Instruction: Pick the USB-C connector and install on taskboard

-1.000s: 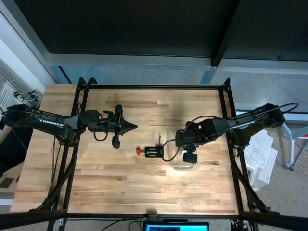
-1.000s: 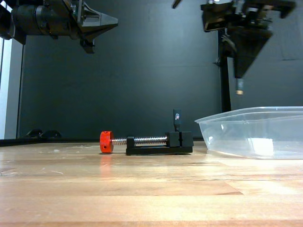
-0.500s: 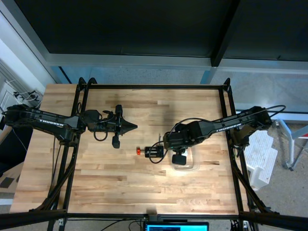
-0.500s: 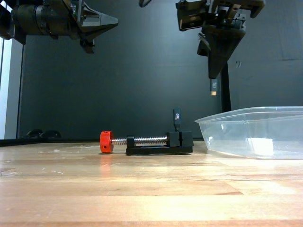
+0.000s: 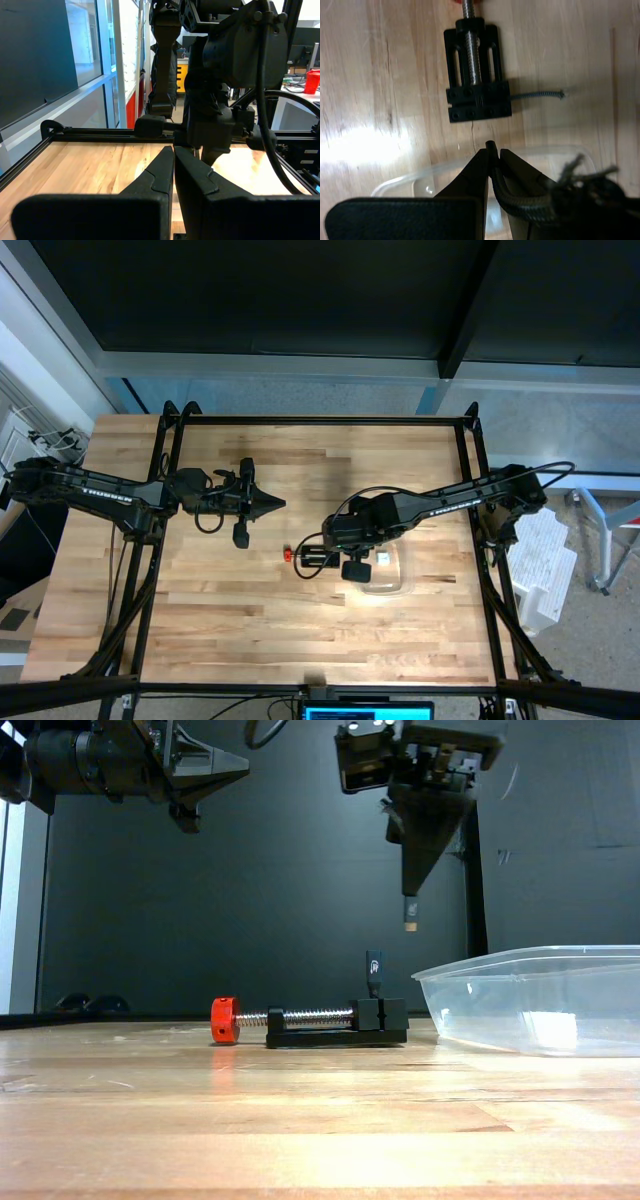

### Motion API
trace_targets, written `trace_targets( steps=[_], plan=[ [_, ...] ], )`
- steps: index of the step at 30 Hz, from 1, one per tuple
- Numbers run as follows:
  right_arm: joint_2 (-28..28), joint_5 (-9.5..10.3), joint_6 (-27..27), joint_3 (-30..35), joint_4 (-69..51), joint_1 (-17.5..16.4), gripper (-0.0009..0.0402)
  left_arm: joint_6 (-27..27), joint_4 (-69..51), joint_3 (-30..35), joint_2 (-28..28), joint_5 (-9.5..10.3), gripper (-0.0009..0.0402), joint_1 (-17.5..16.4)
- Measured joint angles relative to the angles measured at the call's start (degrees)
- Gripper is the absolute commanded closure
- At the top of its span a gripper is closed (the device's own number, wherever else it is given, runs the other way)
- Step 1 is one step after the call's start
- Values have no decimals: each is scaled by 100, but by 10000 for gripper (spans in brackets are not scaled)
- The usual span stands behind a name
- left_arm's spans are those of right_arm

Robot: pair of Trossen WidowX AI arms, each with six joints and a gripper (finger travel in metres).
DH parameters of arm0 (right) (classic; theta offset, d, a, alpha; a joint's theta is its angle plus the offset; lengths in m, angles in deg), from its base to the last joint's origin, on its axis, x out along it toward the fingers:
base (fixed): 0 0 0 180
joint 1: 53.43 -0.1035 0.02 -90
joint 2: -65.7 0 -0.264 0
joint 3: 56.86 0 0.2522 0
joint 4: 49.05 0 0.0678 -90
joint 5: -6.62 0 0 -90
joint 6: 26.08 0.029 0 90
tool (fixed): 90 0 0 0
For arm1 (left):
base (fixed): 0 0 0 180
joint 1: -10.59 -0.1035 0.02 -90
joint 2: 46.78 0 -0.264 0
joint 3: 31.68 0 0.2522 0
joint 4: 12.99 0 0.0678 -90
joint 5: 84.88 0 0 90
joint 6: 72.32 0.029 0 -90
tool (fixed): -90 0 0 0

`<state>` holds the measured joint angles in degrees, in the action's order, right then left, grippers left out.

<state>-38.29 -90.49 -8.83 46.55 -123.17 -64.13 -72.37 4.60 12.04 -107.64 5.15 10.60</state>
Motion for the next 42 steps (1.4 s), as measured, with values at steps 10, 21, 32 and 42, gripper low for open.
trace_targets(
  steps=[10,21,32,42],
  plan=[
    [-525,4,22,619,-160,55,393,0,-2,0,0,2,393,0],
    [-820,2,2,942,-216,87,393,2,-2,0,0,0,393,0],
    [-820,-39,48,918,-249,87,394,2,-2,0,0,2,393,0],
    [-890,-39,136,903,-221,85,394,2,-2,-2,0,2,393,0]
  ],
)
